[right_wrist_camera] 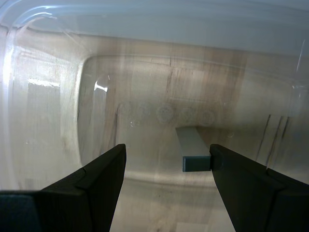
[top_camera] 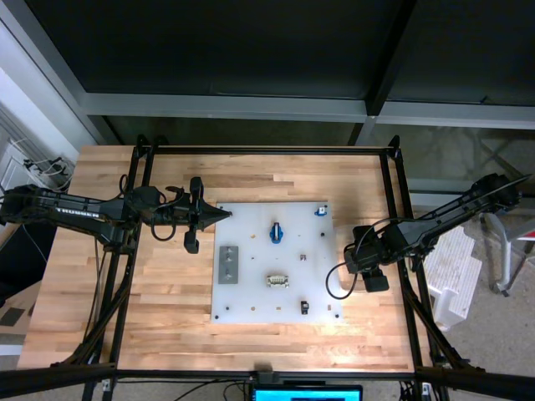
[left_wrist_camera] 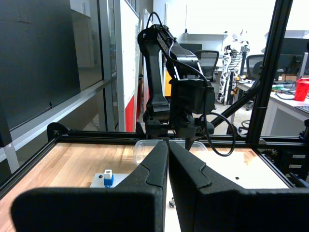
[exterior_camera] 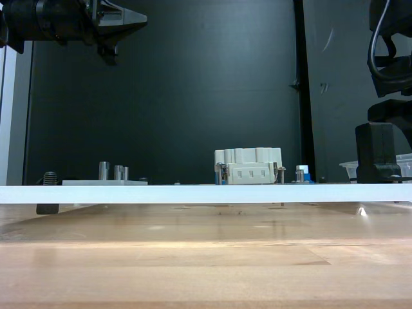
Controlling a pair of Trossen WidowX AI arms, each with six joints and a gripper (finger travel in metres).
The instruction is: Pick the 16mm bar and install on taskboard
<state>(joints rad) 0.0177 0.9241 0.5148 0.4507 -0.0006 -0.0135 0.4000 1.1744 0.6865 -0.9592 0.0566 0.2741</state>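
Note:
The 16mm bar (right_wrist_camera: pixel 192 147) is a short grey block lying free on the floor of a clear plastic tray (right_wrist_camera: pixel 58 96), clear of the board. My right gripper (right_wrist_camera: pixel 166 154) is open just above the tray. The bar lies between its fingers, close beside one finger (right_wrist_camera: pixel 241 188); whether they touch I cannot tell. In the high view the right gripper (top_camera: pixel 369 261) points down just off the right edge of the white taskboard (top_camera: pixel 251 292). My left gripper (top_camera: pixel 219 215) is shut on nothing and hovers over the board's far left edge, pointing right (left_wrist_camera: pixel 168 142).
On the board stand a grey block with pegs (top_camera: pixel 228 266), a beige connector (top_camera: pixel 277 281) and two blue parts (top_camera: pixel 276 232) (top_camera: pixel 320 210). Black frame posts (top_camera: pixel 393 192) run along the table's sides. In the low view the left gripper (exterior_camera: pixel 122 22) hangs high above the board.

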